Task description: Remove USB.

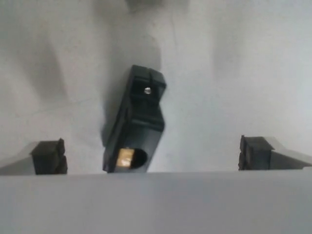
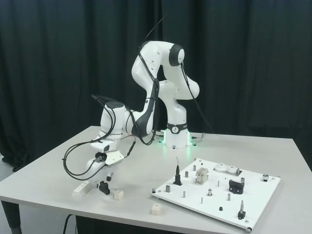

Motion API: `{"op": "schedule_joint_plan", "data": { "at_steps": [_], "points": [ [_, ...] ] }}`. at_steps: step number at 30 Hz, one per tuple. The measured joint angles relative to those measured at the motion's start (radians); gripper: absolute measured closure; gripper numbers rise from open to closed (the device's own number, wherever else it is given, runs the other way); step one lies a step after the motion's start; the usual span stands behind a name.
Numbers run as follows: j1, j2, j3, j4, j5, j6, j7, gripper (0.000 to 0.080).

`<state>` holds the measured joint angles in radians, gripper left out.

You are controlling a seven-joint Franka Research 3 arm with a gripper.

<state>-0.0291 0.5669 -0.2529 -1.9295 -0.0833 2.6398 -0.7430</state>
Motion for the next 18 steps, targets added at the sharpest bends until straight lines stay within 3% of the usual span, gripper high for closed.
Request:
{"op": "schedule_joint_plan", "data": {
  "at_steps": [1,18],
  "points": [
    [0.0,-0.003,0.0,0.001,0.0,-0.001,0.0,0.0009],
    [0.008,-0.044,0.0,0.01,0.001,-0.04,0.002,0.0003]
  ]
}}
